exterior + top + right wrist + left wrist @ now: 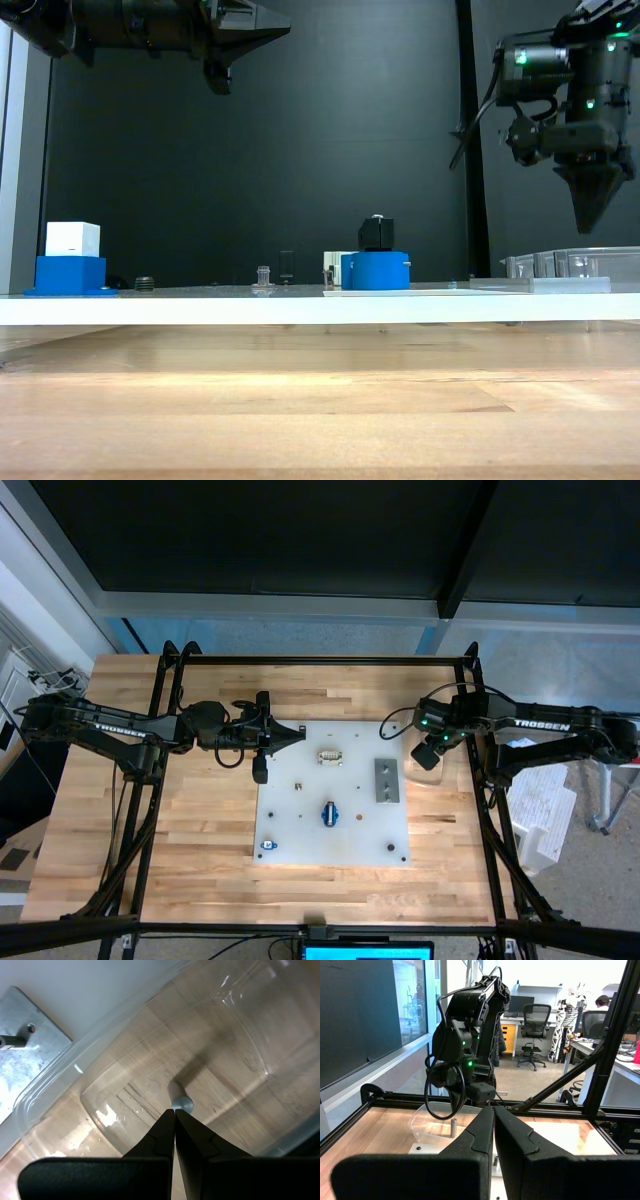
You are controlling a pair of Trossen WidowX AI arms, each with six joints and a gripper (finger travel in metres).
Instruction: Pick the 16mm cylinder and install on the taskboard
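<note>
Two risks stand out, both coming from how the right gripper (175, 1110) is set over the 16mm cylinder (182, 1104), a short silver-grey metal round peg standing upright inside a shallow clear plastic tray (560, 262). The tray sits on the wooden surface (150, 840) just beside the right edge of the taskboard (300, 820), a large white square flat plate. First, the right gripper's fingers are pressed together, tips meeting, with the peg just beyond them. A descent in this state would likely strike or clip the peg's top, tip it over and send it rolling across the tray floor. The fingers need to part and centre on the peg before going down. Second, the peg is small, smooth and round, so an off-centre or shallow pinch could squeeze it out sideways or hold it tilted. A tilted peg would probably jam when offered to its hole on the board. The light tray may also slide if a finger catches its wall. For now the right gripper holds nothing and touches nothing; in the low view it hangs above the tray's rim. The left gripper (493, 1110) has its fingers together too, is empty, and is held high over the taskboard's far left part, well apart from the tray.
</note>
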